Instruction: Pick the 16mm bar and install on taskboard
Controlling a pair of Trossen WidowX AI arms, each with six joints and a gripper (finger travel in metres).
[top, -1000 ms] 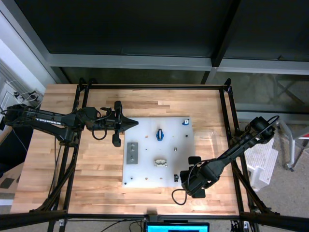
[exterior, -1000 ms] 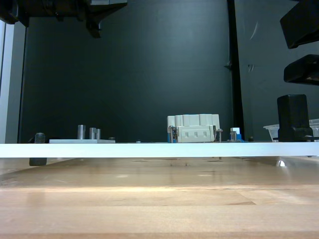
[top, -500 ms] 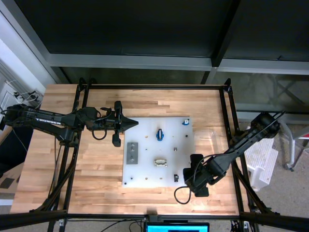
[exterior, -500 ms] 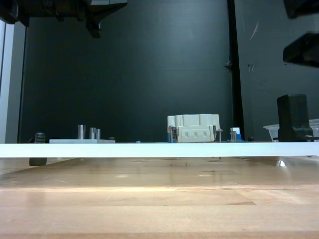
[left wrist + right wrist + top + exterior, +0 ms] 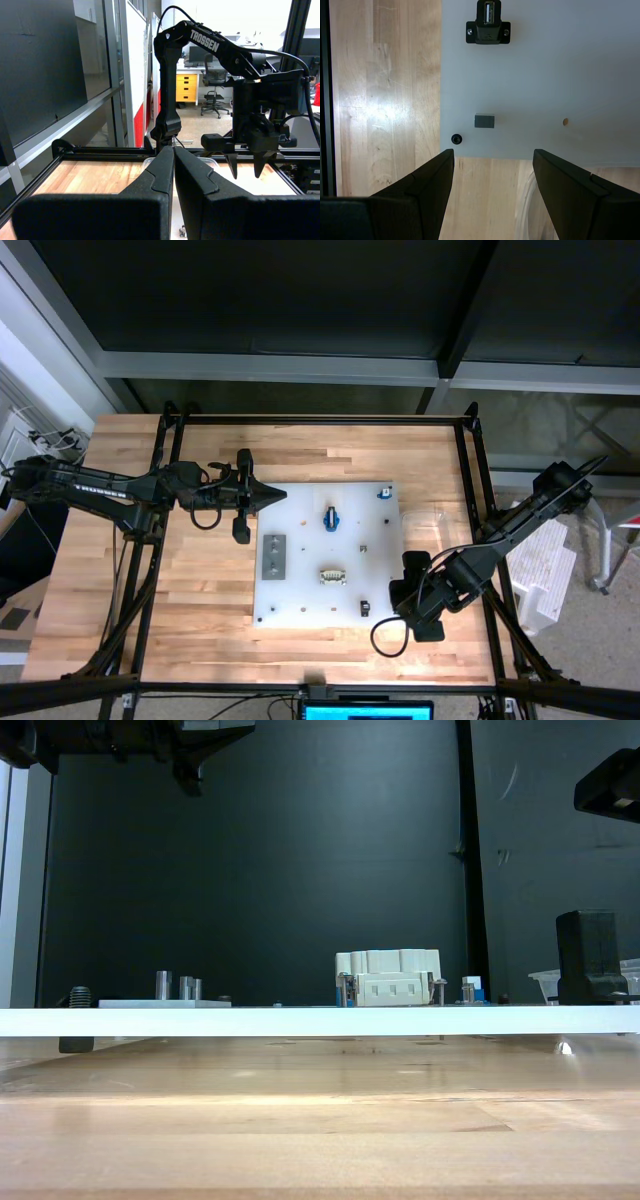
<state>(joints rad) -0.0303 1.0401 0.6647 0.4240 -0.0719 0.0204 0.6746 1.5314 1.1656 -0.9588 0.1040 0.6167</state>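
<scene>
At taskboard [image 5: 300, 575] edges: right gripper [image 5: 493, 155], fingers [image 5: 427, 185] apart; left gripper [image 5: 173, 149], seemingly pinched.

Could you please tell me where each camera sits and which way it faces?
High: above near edge, looking down at the taskboard; left gripper at its far left corner, right gripper by its near right corner.
Low: table height, level along the board; grippers overhead.
Left wrist: across the board, past shut fingers, at the right arm.
Right wrist: straight down between open fingers at the board's edge.
High and low share the cream connector. 16mm bar: cannot tell where.
</scene>
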